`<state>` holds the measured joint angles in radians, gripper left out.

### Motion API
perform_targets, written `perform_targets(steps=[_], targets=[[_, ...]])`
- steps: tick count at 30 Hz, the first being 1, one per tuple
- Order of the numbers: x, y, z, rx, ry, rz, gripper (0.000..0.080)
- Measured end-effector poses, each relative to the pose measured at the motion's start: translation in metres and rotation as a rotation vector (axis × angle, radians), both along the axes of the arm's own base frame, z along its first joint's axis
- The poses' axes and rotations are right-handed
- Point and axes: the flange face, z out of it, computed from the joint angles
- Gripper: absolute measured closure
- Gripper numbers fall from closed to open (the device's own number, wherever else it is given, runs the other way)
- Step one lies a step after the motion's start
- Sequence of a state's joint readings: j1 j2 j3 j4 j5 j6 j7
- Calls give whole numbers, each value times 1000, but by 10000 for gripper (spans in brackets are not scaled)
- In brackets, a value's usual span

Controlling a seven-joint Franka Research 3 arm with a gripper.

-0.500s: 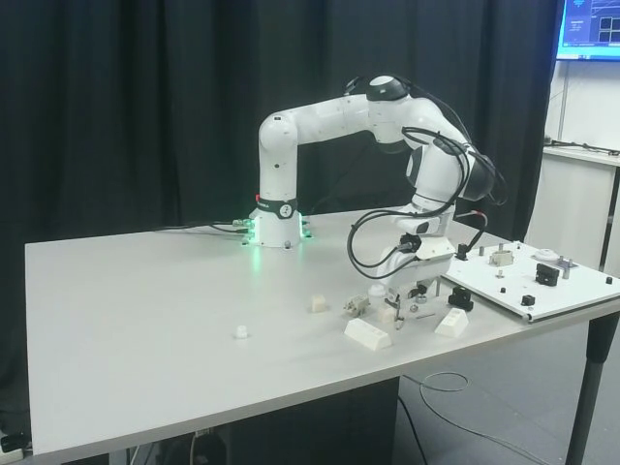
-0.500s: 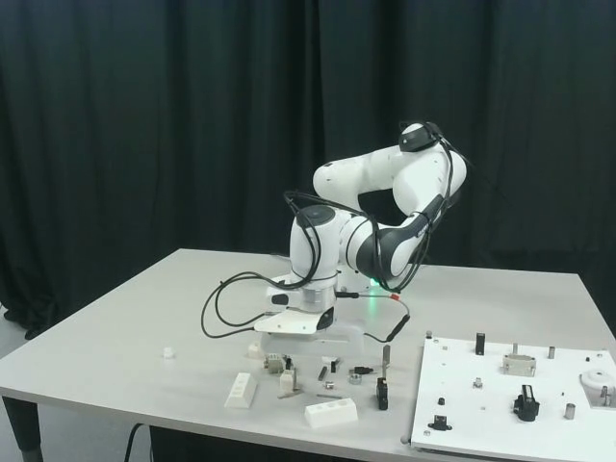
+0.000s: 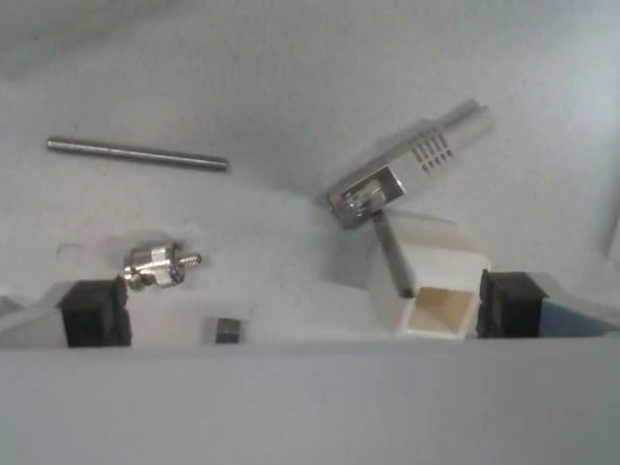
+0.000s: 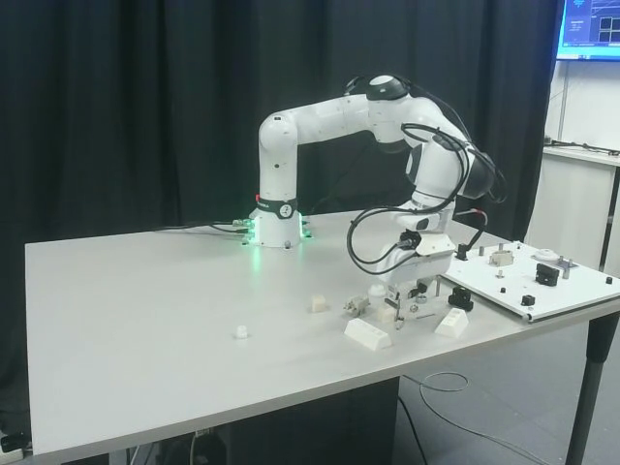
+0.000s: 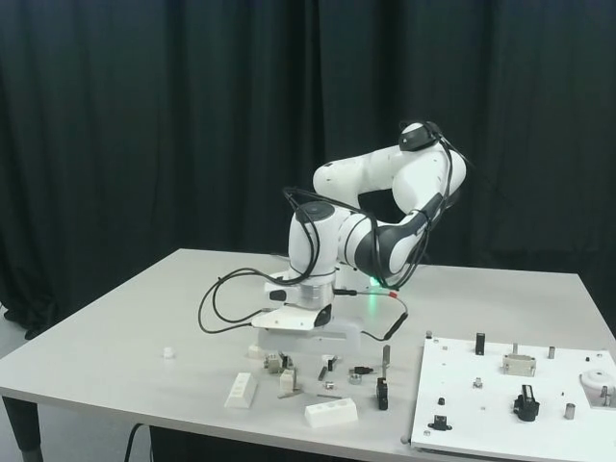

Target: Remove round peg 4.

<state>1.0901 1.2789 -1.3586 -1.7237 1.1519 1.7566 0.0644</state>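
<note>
- The gripper (image 3: 300, 312) hangs low over loose parts on the grey table (image 4: 145, 291), just off the near-arm edge of the white board (image 5: 481, 409)
- Its jaws stand wide open: the black pads (image 3: 94, 312) are far apart and clamp nothing
- A hollow white block (image 3: 428, 291) sits between the pads, close against one of them; whether it touches cannot be told
- A thin grey rod (image 3: 136, 153) lies flat on the table, off the board and apart from the pads; judging by its shape, this may be round peg 4, but no marking confirms it
- Several short upright pins (image 5: 514, 350) stand on the board, well away from the gripper; the numbered peg could equally be one of these
- Also beside the board lie a small threaded fitting (image 3: 155, 263) and a plug with a metal end (image 3: 407, 167), the plug leaning onto the white block
- Handling, as a judgement: a peg like this is probably stiff, light and smooth metal, prone to roll or slip
- If it is a standing pin, take it near the top, jaws square across it, and pull straight up out of its hole
- If it is the lying rod, close across its middle so that it does not tip; its low profile leaves little for the pads to catch
</note>
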Motion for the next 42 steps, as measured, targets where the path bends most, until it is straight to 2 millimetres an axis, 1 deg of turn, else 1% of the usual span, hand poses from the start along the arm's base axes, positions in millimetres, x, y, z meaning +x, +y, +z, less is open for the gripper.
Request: perform_targets(steps=[14, 23, 42], targets=[[3, -8, 12, -10, -20, 7, 3], [5, -12, 15, -13, -24, 5, 3], [6, -10, 21, -5, -18, 8, 3]])
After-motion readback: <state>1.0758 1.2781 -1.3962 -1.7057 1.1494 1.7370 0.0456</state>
